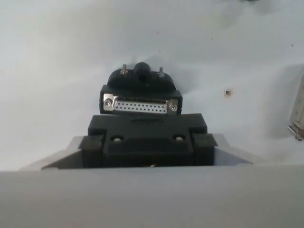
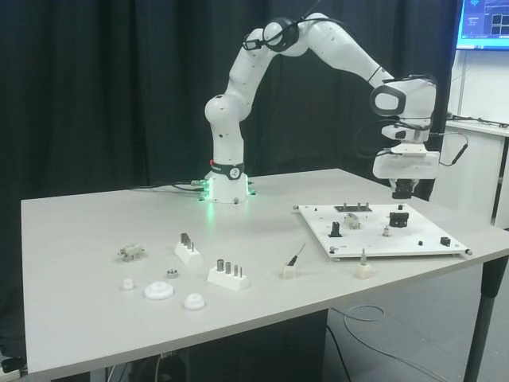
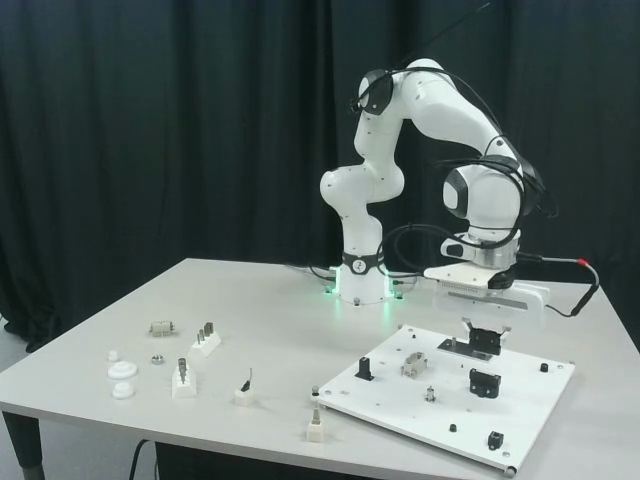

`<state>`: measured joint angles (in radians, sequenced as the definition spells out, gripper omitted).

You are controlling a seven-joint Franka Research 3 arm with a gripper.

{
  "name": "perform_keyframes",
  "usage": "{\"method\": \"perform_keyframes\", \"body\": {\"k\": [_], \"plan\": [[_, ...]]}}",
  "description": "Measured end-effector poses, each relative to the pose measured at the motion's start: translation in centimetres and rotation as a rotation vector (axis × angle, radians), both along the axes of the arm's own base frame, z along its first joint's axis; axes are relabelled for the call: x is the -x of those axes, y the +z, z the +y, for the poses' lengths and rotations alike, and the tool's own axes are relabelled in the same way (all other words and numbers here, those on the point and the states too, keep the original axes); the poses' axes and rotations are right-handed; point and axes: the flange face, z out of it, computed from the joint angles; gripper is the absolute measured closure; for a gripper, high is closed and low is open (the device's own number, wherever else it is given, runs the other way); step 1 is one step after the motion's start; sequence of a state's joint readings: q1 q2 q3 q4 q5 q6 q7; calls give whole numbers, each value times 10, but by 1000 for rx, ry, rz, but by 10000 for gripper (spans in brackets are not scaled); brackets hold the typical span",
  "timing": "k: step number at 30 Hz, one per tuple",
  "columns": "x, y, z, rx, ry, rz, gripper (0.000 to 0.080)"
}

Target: Insert D-SUB.

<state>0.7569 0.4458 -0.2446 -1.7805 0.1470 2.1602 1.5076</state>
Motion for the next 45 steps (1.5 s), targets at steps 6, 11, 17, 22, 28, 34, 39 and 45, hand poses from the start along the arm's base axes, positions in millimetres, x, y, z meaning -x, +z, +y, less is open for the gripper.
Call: {"method": "perform_keyframes", "body": {"k": [6, 11, 17, 22, 28, 34, 39, 45], "plan": [[-2, -5, 0, 0, -3, -4, 416], [-3, -9, -1, 4, -4, -3, 416], [-3, -13, -1, 7, -5, -2, 416], [-4, -17, -1, 8, -5, -6, 416], [-5, -20, -1, 9, -3, -9, 416], [-5, -24, -1, 11, 5, -12, 416], [-5, -27, -1, 14, 10, -9, 416], [-5, -31, -1, 18, 14, -4, 416]]}}
